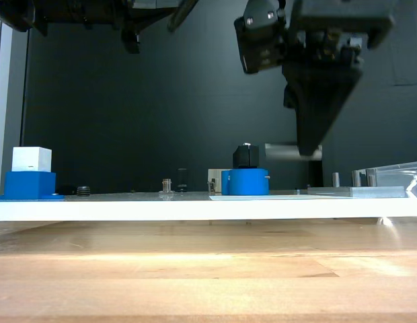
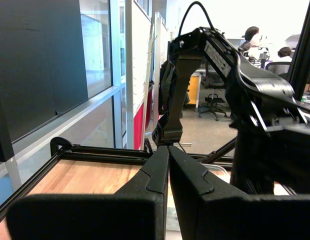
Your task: Pick the 16mm cylinder and install on the taskboard
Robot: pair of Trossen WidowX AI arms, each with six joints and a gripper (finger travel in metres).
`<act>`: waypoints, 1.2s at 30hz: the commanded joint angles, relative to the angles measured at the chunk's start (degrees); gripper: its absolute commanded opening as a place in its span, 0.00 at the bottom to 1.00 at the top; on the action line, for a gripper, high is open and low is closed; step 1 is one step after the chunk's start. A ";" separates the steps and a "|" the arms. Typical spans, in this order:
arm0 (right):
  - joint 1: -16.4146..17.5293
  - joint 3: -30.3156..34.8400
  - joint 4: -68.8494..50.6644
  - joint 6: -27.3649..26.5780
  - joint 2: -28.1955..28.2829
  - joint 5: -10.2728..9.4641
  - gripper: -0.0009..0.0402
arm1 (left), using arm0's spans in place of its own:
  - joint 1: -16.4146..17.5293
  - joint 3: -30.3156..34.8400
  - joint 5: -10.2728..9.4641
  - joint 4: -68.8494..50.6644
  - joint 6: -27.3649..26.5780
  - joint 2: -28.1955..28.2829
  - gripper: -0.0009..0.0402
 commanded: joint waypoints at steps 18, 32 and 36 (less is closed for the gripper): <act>-7.48 1.90 -9.92 -10.95 -12.11 -4.57 0.06 | 0.02 0.00 0.00 0.02 0.00 0.00 0.02; -12.35 15.06 -17.79 -17.22 -12.28 -4.59 0.06 | -0.07 0.00 4.09 -0.26 -0.17 0.94 0.02; -12.85 17.46 -18.16 -18.25 -12.28 -4.59 0.06 | -0.92 0.02 4.15 -2.12 -0.17 3.19 0.06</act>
